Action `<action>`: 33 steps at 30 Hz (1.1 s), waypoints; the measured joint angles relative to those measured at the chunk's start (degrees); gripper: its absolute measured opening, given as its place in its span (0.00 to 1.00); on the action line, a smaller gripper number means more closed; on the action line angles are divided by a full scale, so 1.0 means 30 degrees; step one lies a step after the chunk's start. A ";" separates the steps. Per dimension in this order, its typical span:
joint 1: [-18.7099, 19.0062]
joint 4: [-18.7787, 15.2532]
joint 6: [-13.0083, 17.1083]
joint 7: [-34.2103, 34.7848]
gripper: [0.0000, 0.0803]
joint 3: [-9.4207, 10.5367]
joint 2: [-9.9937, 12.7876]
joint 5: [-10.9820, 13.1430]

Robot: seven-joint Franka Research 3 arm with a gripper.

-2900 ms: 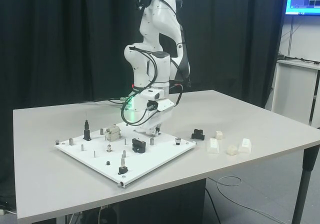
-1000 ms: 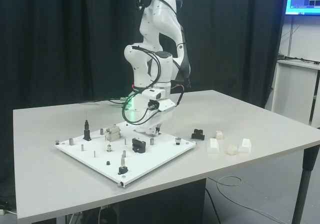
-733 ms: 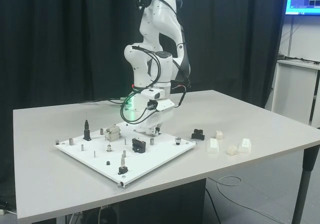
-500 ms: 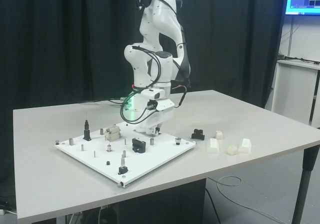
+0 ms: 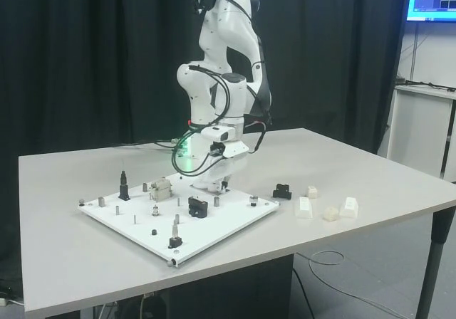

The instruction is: Remove small gear.

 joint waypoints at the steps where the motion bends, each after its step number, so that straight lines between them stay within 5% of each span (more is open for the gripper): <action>1: 0.0000 0.0000 0.0000 -0.0001 0.17 0.0000 0.0000 -0.0001; 12: 0.0000 0.0004 0.0008 -0.1786 0.17 0.0051 -0.0012 -0.0500; 23: 0.0000 0.0004 0.0006 0.0206 0.17 0.0037 -0.0014 -0.0437; 33: -0.0001 0.0004 0.0003 -0.1068 0.17 0.0072 -0.0034 -0.0789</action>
